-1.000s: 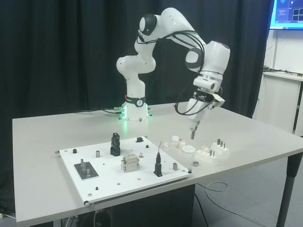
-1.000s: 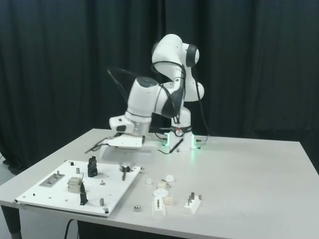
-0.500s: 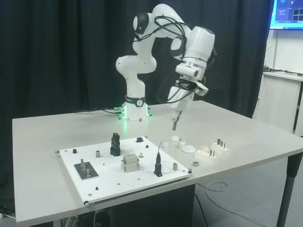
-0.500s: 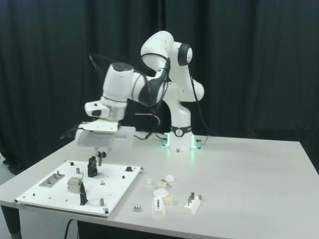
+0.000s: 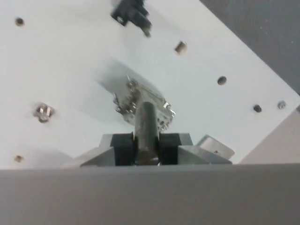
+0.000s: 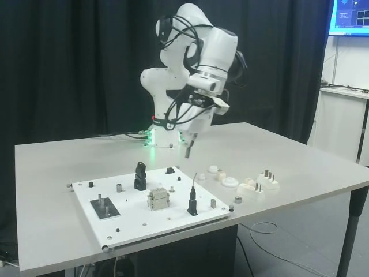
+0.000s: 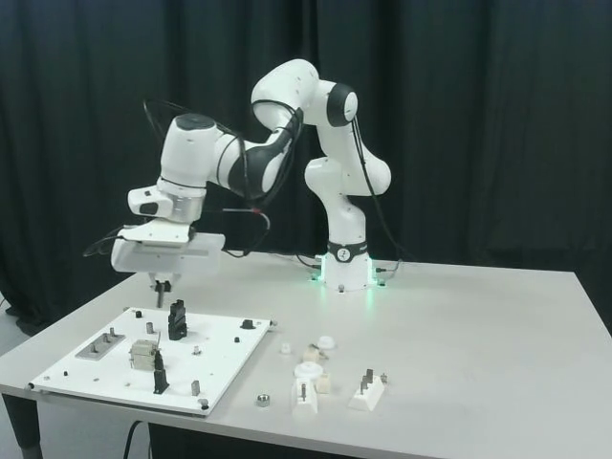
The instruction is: Insert round peg 3.
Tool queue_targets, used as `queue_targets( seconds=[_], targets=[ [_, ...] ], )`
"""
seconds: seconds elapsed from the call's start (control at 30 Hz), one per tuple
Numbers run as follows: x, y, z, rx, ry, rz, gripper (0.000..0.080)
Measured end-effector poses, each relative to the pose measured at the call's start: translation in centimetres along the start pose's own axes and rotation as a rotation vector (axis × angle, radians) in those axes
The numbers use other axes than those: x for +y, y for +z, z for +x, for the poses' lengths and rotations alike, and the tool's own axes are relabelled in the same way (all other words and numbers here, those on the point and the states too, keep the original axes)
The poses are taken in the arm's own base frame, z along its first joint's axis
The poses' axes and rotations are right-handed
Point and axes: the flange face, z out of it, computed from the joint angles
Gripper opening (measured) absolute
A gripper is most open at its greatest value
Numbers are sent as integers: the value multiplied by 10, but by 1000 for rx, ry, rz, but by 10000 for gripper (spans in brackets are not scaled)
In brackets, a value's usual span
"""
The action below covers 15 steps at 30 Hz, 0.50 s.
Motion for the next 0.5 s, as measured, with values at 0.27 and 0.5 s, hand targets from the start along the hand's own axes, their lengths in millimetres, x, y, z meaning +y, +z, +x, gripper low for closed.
queue_targets(
  seconds=[0.27, 0.5],
  targets=[
    [33, 14, -3, 16, -4, 18, 110],
    [59, 32, -6, 36, -16, 41, 110]
  ],
)
